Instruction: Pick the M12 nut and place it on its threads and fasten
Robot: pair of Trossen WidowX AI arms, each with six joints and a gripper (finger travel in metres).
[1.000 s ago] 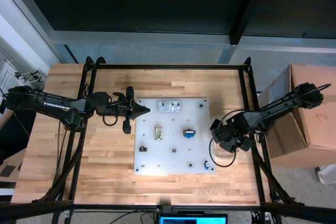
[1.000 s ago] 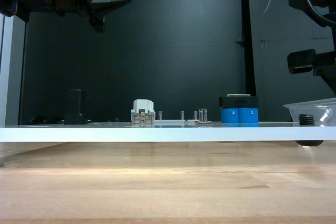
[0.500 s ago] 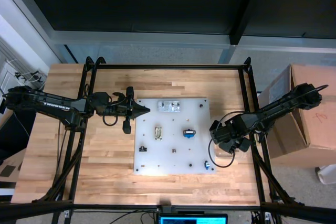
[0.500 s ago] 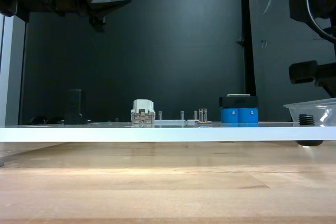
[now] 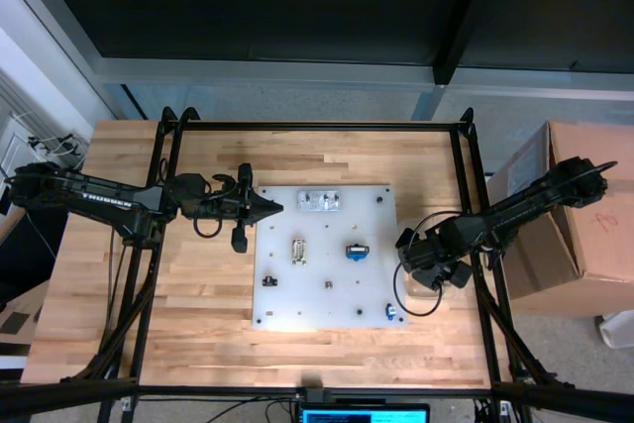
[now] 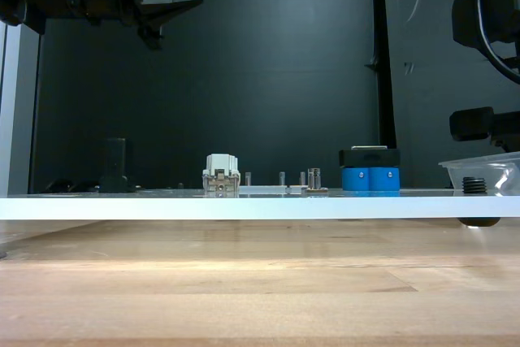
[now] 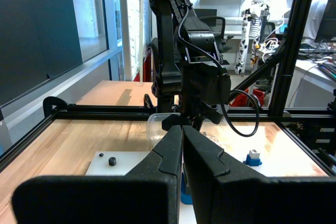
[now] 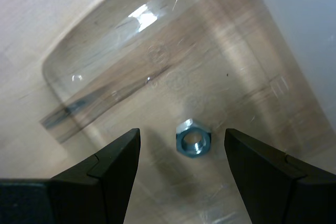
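The silver M12 nut (image 8: 193, 141) lies flat and free on the floor of the clear tray (image 8: 100, 72), clear of its seat. My right gripper (image 8: 181, 148) is open above it, one finger on each side of the nut, touching nothing. In the high view the right gripper (image 5: 428, 266) hangs over the tray by the board's right edge. The black ribbed stud (image 6: 474, 185) stands bare near the board's near right edge. My left gripper (image 5: 269, 208) is shut and held high at the board's far left edge, holding nothing.
The white board (image 5: 297, 316) carries a blue block (image 6: 370, 177), a white connector (image 6: 221, 176) and small posts. A black frame (image 5: 317, 127) rings the table. A cardboard box (image 5: 584, 225) stands off the table's right side.
My right gripper has come down a little toward the tray, still open. The left arm and the nut have not moved.
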